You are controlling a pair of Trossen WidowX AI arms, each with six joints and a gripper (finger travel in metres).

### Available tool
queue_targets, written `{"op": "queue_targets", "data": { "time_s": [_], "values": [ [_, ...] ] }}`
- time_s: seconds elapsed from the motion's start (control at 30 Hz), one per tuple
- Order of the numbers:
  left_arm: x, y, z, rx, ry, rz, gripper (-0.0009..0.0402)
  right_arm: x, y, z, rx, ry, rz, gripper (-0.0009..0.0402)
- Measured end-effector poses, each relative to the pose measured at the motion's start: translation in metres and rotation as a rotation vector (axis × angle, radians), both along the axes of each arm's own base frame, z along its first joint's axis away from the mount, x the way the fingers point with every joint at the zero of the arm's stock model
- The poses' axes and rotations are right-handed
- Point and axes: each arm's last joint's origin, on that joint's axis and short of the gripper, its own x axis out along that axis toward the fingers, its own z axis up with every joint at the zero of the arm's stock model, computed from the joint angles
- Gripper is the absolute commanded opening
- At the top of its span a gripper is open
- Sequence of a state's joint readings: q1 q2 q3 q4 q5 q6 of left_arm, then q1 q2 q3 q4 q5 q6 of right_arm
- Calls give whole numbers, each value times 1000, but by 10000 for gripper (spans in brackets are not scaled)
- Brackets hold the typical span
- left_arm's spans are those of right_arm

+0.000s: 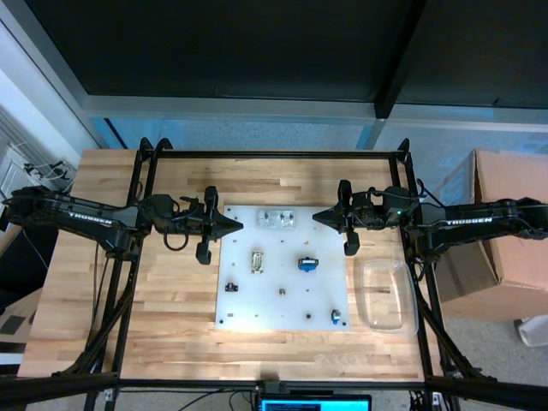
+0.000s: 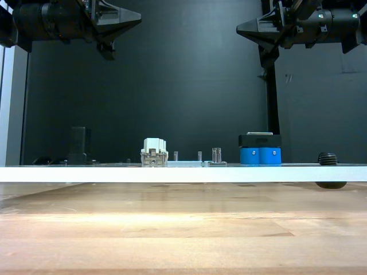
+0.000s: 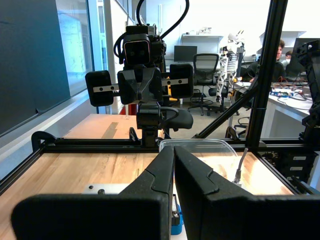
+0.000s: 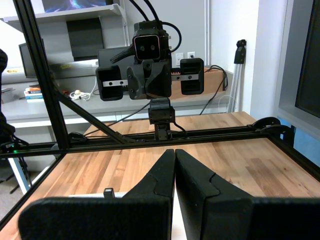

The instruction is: Remove the RJ45 connector from the taskboard and place in the container

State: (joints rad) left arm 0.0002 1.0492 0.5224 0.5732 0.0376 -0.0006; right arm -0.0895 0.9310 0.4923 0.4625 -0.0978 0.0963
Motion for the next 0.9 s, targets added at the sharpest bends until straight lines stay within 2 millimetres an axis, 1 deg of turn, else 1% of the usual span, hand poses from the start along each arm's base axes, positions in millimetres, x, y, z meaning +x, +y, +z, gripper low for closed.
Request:
{"op": "queue_targets", "data": {
  "time_s": [0.03,0.1,0.13,0.47,0.57,0.67,0.77,0.9],
  "values": [
    [0,0,0,0,-1,0,0,0,4,0,0,1,14,0],
    [0,0,0,0,0,0,0,1,14,-1,2,4,-28,0],
    [0,0,0,0,0,0,0,2,16,-1,1,7,-2,0],
    [0,0,0,0,0,0,0,3,16,-2,1,14,-6,0],
    [0,0,0,0,0,0,0,4,17,7,1,-11,13,0],
    [0,0,-1,0,4,0,0,7,21,22,-3,-4,38,0],
    [1,0,-2,0,14,0,0,10,25,36,-24,90,52,0],
    [1,0,-4,0,32,0,0,13,34,48,-36,295,67,0]
  ]
}}
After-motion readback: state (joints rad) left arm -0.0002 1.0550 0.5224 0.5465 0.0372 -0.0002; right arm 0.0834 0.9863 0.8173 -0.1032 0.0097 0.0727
